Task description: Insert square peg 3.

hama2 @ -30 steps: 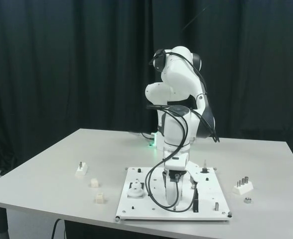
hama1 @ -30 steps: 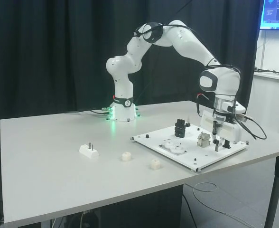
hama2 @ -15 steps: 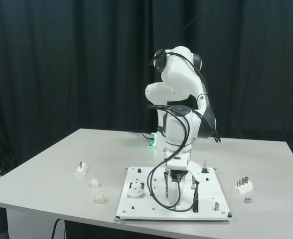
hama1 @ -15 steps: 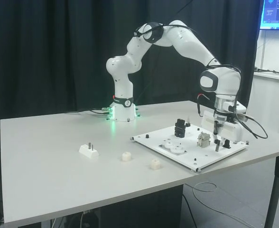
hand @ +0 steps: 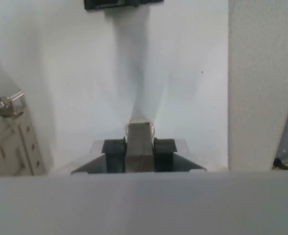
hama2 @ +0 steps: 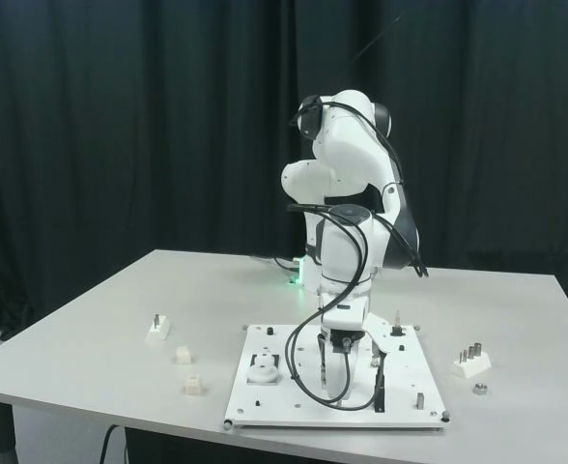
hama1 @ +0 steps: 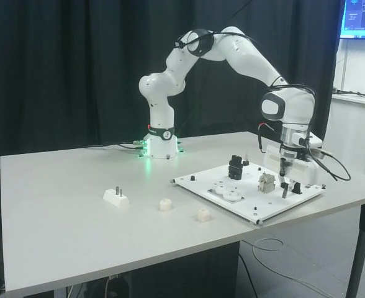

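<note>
A white robot arm [hama1: 232, 46] stands bolted on a grey table [hama1: 58, 217] in front of black curtains, with a green light glowing at its base [hama1: 161, 144]. The arm reaches up and over, then bends down so that its gripper [hama1: 285, 185] hangs over a white board [hama1: 207, 180] lying flat on the table.

In the wrist view, the gripper [hand: 139, 147] is clenched on a grey square peg [hand: 139, 139], one black fingertip [hand: 114, 148] pressed on each side of it. The peg points down toward the bare white surface of the board. I cannot tell whether its tip touches the board.

Seen from the first room view, the peg [hama1: 284, 190] sits toward the board's 3 o'clock edge, just beside a small grey fixture [hama1: 267, 182] at its 9 o'clock side. A black block [hama1: 235, 166] stands on the board farther toward 10 o'clock, and a round white part [hama1: 231, 194] lies toward 8 o'clock.

Well apart from the board, toward 9 o'clock on the table, rest two small white cubes [hama1: 164, 204] [hama1: 202, 214] and a white holder with upright pins [hama1: 116, 196]. In the second room view, another white holder with pins [hama2: 470, 361] sits at the board's 3 o'clock side.
</note>
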### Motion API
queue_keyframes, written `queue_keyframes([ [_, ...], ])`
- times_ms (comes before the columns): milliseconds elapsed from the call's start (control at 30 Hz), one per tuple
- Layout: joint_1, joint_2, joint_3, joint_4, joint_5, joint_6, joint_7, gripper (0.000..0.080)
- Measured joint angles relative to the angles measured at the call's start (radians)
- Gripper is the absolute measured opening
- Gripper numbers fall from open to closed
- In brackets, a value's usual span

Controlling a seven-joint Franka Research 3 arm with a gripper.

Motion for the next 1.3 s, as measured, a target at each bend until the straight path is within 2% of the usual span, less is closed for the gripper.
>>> queue_keyframes([
  [867,0.002,-0.002,-0.002,-0.006,-0.006,0.007,0.064,0.0114],
  [1300,0.002,-0.003,-0.002,-0.007,-0.007,0.008,0.144,0.0114],
])
